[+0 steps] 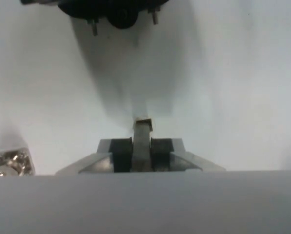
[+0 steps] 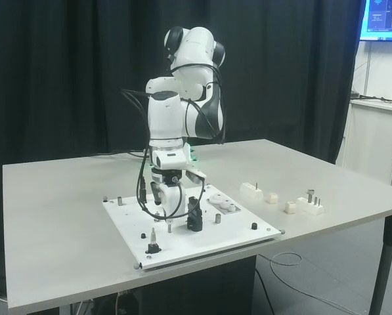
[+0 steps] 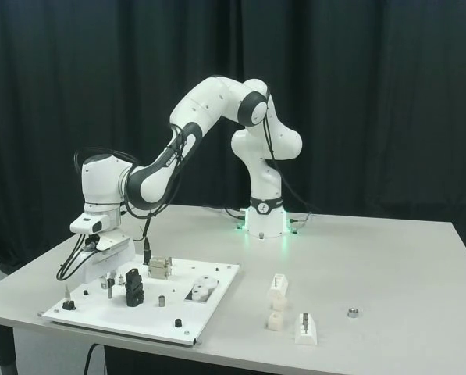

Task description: Insert square peg 2.

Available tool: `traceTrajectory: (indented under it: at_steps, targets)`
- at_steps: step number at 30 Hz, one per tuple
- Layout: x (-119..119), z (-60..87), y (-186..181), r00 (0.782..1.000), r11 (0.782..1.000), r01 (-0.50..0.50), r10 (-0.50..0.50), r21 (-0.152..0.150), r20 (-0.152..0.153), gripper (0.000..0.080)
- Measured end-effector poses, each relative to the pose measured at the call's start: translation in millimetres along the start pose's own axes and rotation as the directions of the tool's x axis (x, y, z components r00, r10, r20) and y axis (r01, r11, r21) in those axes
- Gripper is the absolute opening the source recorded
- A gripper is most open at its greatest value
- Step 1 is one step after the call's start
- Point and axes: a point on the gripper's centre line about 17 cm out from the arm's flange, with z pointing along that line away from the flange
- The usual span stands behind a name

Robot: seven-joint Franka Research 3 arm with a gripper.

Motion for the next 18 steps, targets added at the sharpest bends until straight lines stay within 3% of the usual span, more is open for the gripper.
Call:
traceTrajectory:
  at_steps: [18]
  targets:
    - [1.5, 1.3, 2.1, 1.0, 1.0, -0.002, 0.002, -0.007, -0.001, 0.0075]
